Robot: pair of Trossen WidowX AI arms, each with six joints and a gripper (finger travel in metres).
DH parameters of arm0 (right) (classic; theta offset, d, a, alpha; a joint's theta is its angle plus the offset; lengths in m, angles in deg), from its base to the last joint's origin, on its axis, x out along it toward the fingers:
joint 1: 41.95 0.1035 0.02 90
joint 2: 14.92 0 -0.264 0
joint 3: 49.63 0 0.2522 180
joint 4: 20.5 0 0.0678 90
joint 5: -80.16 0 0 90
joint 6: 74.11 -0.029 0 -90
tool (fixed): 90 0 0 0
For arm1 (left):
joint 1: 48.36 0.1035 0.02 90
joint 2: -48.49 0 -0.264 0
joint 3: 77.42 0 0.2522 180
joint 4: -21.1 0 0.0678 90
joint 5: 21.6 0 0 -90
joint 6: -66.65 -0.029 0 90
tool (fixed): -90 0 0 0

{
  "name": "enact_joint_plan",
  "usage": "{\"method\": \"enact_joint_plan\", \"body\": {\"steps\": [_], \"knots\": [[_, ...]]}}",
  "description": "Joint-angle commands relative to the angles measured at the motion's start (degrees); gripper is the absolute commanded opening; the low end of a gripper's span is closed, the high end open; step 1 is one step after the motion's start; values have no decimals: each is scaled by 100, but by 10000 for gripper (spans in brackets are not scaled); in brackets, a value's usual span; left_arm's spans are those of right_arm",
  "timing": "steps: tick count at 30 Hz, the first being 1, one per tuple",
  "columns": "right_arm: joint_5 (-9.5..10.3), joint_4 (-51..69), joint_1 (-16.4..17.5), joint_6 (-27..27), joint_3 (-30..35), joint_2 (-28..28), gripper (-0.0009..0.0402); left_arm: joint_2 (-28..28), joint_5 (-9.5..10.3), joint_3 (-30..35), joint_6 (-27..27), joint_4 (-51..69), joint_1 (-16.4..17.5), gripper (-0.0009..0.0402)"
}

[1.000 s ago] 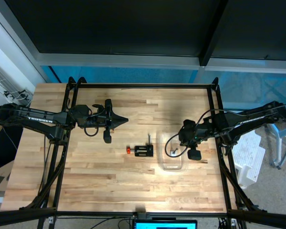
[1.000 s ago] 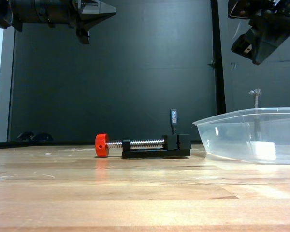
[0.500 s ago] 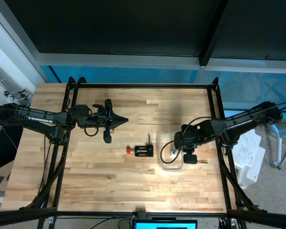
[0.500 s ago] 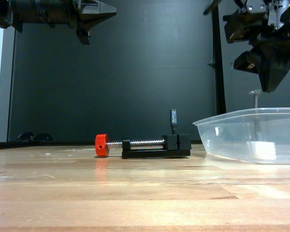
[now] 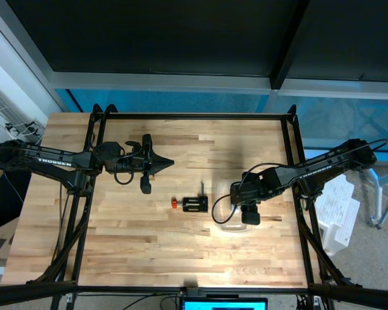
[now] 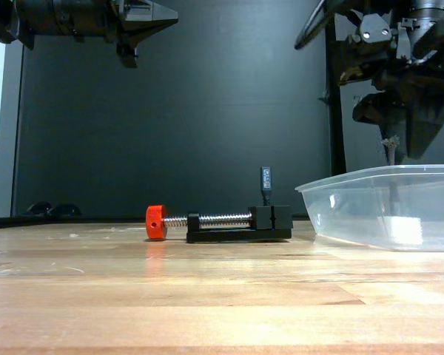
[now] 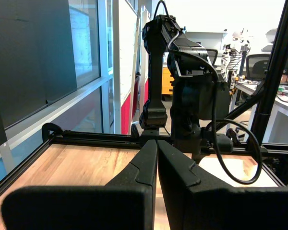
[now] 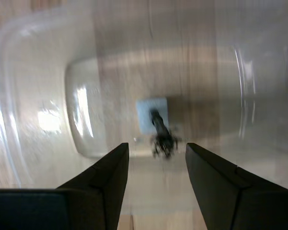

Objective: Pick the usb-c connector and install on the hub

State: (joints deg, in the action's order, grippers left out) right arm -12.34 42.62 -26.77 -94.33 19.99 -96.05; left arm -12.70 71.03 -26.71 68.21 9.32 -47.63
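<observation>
The usb-c connector (image 8: 161, 134) is a tiny dark piece lying inside the clear plastic tray (image 5: 233, 226), against a small white square block (image 8: 151, 114). My right gripper (image 8: 156, 146) hangs open just above the tray, pointing down, with the connector between and beyond its fingers (image 8: 105, 172). From the low view the right gripper (image 6: 408, 151) sits just over the tray rim (image 6: 355, 177). The hub (image 5: 193, 204) is a black block with an orange-red tip (image 6: 155, 222) and lies on the table left of the tray. My left gripper (image 5: 170, 163) is shut, raised at the back left.
A black frame (image 5: 194, 117) borders the wooden table (image 5: 136, 239). The thin stem (image 6: 266, 180) on the hub stands upright. The tray walls (image 8: 81, 124) surround the connector on all sides.
My right arm has swung left and come down over the tray, bringing its open fingers close above the connector. The left arm and the hub have not moved.
</observation>
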Motion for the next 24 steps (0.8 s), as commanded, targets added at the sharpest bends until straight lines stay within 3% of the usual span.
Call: {"method": "enact_joint_plan", "body": {"steps": [1, 14, 24], "knots": [[-98, -42, 7, 9, -2, 0, 171, -2, 0, 2, -2, -2, 2, 0], [-146, -262, 11, 9, -13, -4, 172, -2, -2, 2, -2, 0, 2, 0], [-74, -337, 26, 122, -13, -601, 172, -2, 0, 2, -2, 0, 2, 0]]}}
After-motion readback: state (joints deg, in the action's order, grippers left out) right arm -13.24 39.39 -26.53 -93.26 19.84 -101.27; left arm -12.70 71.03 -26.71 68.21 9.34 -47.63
